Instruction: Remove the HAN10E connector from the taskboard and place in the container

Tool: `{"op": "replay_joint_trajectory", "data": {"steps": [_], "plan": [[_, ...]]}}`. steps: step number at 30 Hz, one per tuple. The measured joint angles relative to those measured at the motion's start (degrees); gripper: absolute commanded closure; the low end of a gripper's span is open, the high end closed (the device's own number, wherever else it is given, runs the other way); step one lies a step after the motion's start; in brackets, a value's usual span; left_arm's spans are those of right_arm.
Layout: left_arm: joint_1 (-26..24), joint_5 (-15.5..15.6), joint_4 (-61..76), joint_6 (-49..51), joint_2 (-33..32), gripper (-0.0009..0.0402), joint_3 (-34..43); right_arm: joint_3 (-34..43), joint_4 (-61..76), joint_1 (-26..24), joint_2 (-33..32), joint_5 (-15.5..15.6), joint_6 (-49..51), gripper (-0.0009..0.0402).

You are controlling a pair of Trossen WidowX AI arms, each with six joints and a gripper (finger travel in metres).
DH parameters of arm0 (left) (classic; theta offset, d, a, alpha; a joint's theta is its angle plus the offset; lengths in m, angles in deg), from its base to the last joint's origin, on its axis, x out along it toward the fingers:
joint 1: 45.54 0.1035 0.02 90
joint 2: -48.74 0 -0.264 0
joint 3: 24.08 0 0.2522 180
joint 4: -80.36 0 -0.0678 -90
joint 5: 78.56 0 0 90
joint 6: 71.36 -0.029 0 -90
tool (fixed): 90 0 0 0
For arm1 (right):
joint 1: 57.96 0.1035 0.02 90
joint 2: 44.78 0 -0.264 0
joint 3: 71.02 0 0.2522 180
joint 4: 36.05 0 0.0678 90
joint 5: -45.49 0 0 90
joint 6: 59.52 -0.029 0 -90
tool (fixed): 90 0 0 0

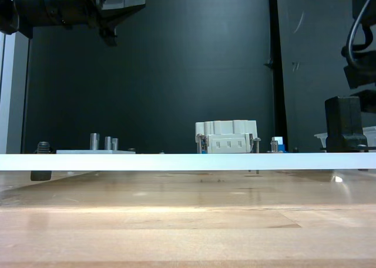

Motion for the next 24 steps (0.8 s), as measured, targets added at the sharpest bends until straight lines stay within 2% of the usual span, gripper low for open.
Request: {"op": "replay_joint_trajectory", "data": {"steps": [15, 19, 24], "plan": [[0.0, 0.0, 0.0, 0.0, 0.0, 0.0393, 0.0, -0.2, 0.5, 0.0, 0.0, 0.0, 0.0, 0.0136], [0.0, 0.0, 0.0, 0.0, 0.0, 0.0393, 0.0, 2.4, 3.4, 0.0, 0.2, 0.0, 0.0, 0.0115], [0.0, 0.0, 0.0, 0.0, 0.0, 0.0393, 0.0, 8.2, 8.6, -0.3, 1.4, 0.0, 0.2, 0.0116]]}}
